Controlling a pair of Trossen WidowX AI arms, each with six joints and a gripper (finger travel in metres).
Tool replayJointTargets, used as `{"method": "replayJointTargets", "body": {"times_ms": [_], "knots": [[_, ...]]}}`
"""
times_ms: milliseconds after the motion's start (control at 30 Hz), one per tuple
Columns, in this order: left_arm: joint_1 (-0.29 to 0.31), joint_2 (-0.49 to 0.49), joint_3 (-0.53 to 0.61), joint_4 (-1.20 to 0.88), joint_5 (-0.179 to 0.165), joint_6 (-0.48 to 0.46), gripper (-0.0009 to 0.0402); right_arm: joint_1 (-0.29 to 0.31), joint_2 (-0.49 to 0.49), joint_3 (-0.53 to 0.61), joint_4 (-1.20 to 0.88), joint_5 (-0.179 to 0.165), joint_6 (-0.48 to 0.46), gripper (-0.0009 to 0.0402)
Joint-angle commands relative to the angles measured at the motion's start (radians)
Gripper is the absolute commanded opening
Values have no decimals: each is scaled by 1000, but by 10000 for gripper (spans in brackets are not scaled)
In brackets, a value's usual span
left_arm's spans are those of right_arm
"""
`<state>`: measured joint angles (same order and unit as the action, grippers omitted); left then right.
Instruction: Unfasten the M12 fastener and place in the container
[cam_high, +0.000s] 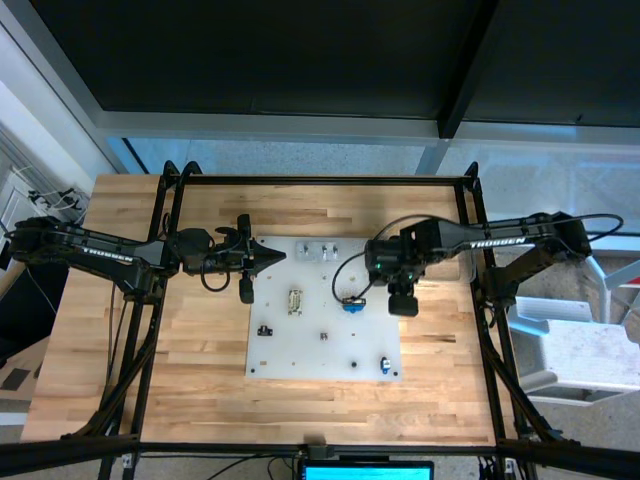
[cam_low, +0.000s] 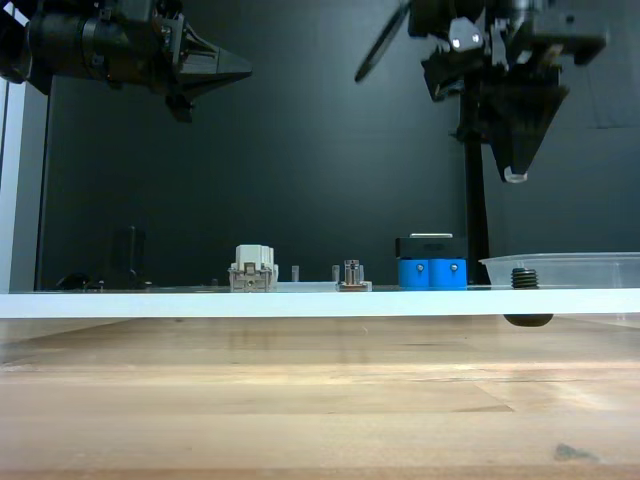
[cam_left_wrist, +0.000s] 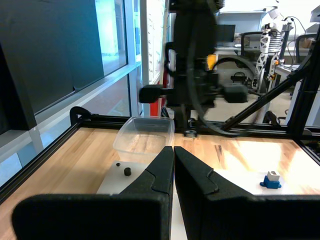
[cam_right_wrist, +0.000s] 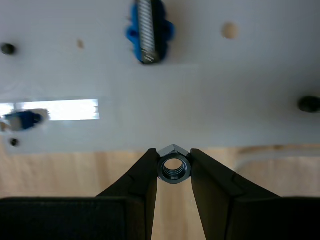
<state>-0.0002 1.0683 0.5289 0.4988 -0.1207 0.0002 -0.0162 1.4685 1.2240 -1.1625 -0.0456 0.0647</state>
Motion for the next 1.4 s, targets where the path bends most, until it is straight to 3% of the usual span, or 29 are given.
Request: {"method": "replayJointTargets", "body": {"times_ms": [33,467,867,967,1067,1100,1400], "knots": [[0,0,0,0,0,0,0,-56,-24,-32,-3,0,-46,29],[0,0,0,0,0,0,0,-305,-111,-120,-11,0,-100,29],[0,0,0,0,0,0,0,-468,-198,-243,-15,2,-98,29],[0,0,0,0,0,0,0,-495,-223,-270,-15,21,-100,29],[0,0,0,0,0,0,0,-500,-231,-288,-16,103,-100,30],[0,0,0,0,0,0,0,-500,-231,-291,-16,114,-100,30],[0,0,0,0,0,0,0,-500,-231,-294,-18,113,-83,81]]}}
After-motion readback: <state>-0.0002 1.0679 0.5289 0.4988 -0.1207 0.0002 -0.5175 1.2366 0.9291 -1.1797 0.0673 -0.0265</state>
